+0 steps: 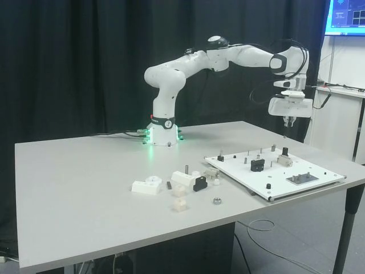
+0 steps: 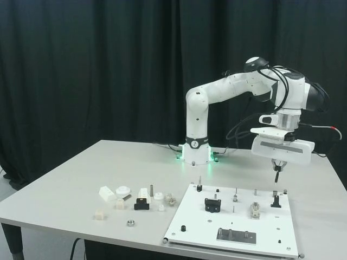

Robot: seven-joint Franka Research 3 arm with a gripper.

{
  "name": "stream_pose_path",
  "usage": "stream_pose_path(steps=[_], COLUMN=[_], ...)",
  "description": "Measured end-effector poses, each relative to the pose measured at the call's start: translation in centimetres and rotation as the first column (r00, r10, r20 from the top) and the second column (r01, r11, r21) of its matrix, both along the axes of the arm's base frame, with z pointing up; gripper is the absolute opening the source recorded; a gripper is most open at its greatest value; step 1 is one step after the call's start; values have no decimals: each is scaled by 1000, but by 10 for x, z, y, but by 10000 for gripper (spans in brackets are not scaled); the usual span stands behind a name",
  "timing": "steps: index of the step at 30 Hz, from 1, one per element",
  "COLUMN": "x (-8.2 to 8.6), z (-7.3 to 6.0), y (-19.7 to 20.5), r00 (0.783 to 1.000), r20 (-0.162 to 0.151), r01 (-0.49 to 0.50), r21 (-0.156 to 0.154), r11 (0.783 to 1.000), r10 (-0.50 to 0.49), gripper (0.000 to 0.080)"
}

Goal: Place USB.

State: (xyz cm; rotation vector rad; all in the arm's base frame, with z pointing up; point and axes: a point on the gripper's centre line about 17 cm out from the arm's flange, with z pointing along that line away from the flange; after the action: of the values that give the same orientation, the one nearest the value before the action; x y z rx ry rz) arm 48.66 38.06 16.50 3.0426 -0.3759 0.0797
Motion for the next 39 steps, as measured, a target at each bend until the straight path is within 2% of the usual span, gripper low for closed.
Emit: stream_pose_path(steps=[10, 39], x=[-1, -4], z=[4, 1], y=[4, 10], r00=[1000, 1000], r20=[-1, -5], r01=[4, 10], r21=[3, 3], r11=[1000, 1000], r10=[-4, -10], gripper=[25, 25])
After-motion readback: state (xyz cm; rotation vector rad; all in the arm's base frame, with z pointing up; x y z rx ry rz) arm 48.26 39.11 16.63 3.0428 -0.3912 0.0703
